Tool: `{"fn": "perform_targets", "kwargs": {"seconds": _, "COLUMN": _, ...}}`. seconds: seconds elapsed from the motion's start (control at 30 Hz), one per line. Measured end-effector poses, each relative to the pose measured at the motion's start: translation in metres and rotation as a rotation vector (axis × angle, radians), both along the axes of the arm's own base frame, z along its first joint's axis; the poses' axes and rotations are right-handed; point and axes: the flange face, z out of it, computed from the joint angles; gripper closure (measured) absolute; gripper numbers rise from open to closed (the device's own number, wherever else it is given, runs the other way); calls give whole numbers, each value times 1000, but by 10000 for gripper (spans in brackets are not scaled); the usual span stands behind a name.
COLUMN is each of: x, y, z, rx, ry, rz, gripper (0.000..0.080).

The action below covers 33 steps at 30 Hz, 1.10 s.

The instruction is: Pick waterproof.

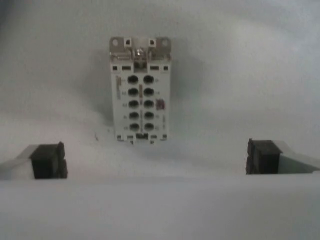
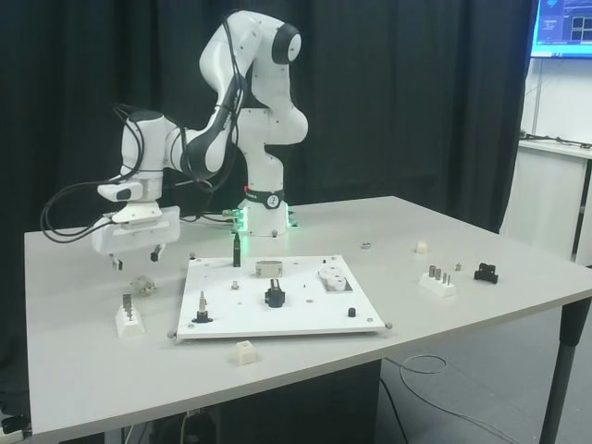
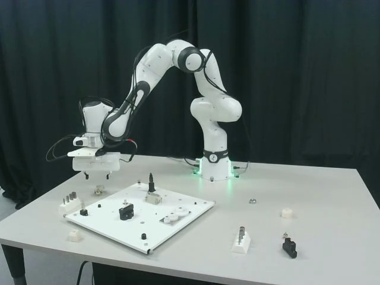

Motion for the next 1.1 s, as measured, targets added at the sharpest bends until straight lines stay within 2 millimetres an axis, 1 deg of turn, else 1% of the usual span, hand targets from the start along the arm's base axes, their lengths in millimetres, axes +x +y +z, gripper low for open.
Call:
{"fn": "perform_targets", "kwargs": {"seconds": 0.8, "x": -6, "y": 2, "z": -32, "rx": 78, "ry": -42, "rz": -23, "gripper": 3}}
{"fn": "perform_targets", "kwargs": {"seconds": 1.1, "x": -8, "y": 2, "z": -39, "rx": 87, "ry": -54, "rz": -28, "gripper": 3}}
